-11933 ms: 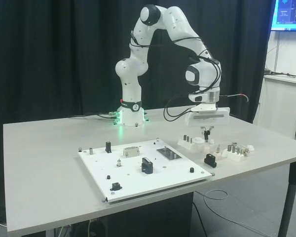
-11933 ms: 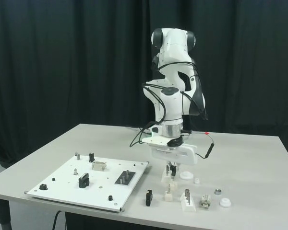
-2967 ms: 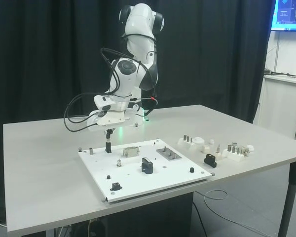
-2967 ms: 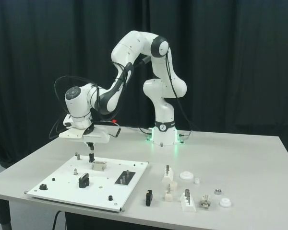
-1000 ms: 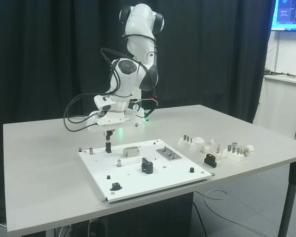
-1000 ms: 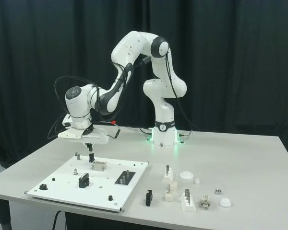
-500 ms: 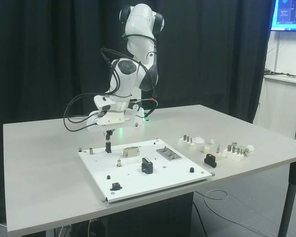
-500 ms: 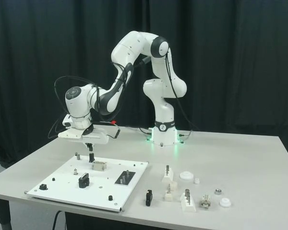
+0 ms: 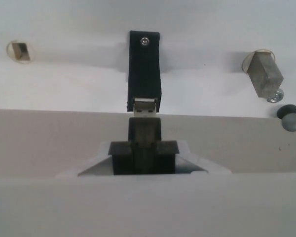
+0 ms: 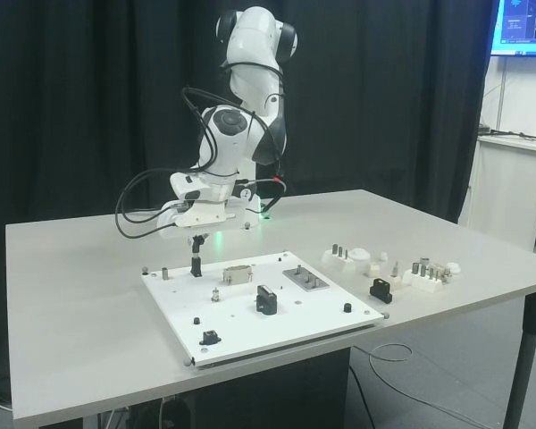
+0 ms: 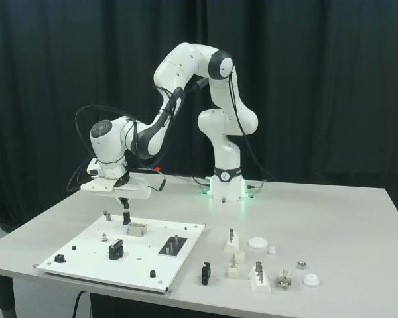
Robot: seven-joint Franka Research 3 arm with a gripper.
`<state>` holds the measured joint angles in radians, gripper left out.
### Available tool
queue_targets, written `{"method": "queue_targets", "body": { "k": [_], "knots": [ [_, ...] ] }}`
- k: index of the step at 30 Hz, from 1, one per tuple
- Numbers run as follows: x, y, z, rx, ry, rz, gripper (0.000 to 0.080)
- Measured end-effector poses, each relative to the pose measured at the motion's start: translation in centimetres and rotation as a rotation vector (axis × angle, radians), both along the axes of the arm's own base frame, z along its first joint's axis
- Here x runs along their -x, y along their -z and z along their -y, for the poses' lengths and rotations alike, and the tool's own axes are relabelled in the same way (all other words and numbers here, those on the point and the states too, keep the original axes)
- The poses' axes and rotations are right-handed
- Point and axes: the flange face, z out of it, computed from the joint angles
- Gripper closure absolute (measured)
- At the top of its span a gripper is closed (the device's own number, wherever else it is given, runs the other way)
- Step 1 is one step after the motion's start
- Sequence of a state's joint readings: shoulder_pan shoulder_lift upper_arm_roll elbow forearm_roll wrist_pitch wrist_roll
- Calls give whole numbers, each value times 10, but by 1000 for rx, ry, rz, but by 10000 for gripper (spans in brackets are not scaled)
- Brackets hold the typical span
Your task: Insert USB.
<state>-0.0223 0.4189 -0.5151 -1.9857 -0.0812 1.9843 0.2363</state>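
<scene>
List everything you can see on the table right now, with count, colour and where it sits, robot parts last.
Board: one, white, on the grey table, carrying small fixtures.
USB socket block: one, black, upright on the board's far edge, below the claw.
USB plug: one, held in the claw, just above the socket block.
Small loose parts: several, white, black and grey, on the table beside the board.
Arm: one, white, base bolted at the table's rear.
Claw: one, shut on the USB plug.

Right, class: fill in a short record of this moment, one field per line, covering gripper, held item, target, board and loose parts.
gripper: gripper, shut on USB plug, above the board's far edge
held item: USB plug, metal tip pointing down
target: black socket, directly beneath the plug
board: white board on the grey table
loose parts: white holders beside the board
</scene>
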Motion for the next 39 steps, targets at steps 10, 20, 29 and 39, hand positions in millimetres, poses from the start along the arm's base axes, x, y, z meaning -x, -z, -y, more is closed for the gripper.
{"method": "queue_targets", "body": {
  "k": [10,20,29,39],
  "knots": [
    [0,0,0,-2,3,2,709],
    [-1,0,0,-1,2,6,709],
    [-1,-1,0,1,1,10,709],
    [-2,-1,1,4,0,15,709]
  ]
}}
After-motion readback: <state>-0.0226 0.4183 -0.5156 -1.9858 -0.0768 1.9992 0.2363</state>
